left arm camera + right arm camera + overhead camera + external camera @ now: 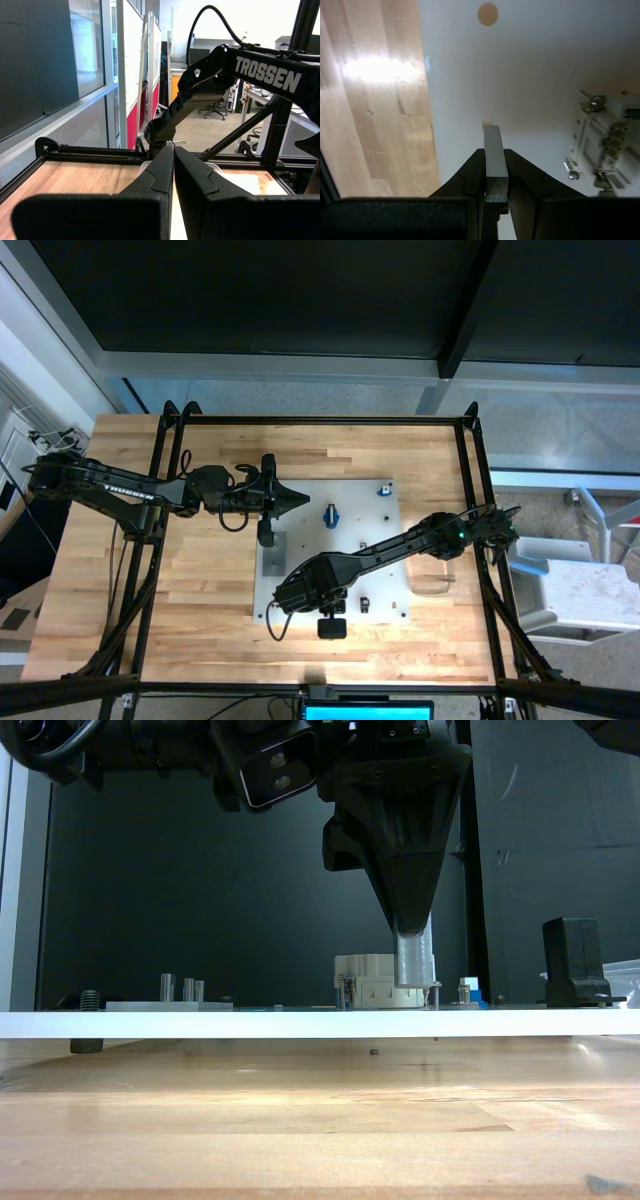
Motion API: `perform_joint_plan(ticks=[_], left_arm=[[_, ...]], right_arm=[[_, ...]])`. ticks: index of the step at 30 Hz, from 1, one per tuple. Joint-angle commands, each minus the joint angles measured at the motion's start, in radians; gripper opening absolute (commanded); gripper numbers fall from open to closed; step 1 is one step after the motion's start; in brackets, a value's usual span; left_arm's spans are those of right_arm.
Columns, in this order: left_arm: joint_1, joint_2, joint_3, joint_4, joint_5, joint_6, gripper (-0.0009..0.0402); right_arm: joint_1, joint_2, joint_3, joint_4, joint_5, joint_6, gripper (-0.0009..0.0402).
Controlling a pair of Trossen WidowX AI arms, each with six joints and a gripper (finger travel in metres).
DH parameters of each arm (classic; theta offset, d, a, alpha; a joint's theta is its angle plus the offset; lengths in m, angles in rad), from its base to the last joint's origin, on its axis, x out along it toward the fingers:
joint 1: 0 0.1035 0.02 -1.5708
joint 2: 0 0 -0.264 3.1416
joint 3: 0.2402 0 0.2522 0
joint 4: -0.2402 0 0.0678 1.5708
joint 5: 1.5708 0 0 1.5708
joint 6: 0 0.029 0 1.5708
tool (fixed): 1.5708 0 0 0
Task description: Pick the 16mm bar and place in it's hole on the taskboard
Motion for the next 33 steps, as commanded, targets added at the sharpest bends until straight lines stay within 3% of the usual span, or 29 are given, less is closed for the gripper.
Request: perform_joint_plan(ticks=[1, 33], left_arm=[[0.0, 0.0, 0.0, 0.001, 0.0, 0.0, 0.0], [0.0, 0.0, 0.0, 0.0, 0.0, 0.0, 0.0]], right_arm=[[0.0, 0.005, 0.0, 0.008, 0.0, 0.0, 0.0004], [-0.004, 0.032, 0.0, 0.003, -0.008, -0.033, 0.0004]])
